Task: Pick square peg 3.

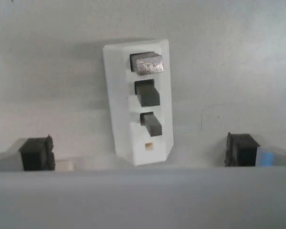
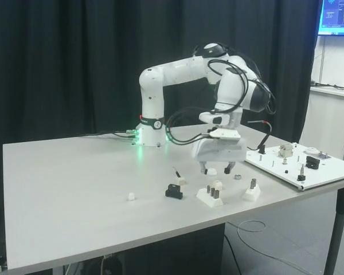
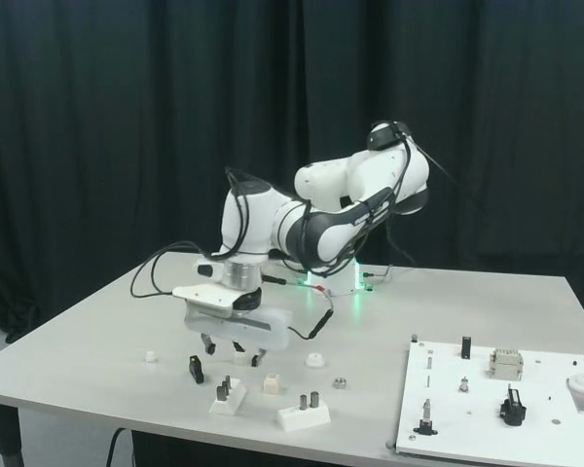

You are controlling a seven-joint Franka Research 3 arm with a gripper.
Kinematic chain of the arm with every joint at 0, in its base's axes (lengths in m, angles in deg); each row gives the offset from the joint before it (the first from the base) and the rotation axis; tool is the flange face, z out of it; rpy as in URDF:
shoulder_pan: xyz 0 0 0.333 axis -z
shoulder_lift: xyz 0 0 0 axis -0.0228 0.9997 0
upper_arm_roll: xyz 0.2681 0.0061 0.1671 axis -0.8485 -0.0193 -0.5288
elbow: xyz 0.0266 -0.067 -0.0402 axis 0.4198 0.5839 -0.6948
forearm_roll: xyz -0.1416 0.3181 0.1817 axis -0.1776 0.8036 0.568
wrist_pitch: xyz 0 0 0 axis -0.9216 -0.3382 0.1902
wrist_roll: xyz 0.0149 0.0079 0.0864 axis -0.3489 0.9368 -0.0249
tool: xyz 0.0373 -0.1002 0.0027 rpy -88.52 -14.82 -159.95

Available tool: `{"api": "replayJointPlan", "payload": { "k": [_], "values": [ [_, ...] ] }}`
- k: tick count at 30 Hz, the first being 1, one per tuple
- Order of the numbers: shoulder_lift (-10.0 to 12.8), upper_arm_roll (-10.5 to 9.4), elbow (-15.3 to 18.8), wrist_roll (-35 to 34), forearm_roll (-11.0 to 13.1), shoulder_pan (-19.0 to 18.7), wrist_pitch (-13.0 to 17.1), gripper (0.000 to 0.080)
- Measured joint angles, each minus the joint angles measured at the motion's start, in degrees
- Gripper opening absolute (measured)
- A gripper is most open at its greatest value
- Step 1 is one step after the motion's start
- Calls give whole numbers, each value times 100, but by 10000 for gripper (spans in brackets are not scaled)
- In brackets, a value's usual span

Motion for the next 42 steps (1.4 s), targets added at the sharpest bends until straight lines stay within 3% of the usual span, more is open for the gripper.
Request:
{"api": "replayJointPlan", "payload": {
  "k": [10, 42],
  "values": [
    [85, -116, -151, 327, 195, 281, -86, 800],
    [147, -520, -591, 448, 261, 785, -59, 800]
  ]
}}
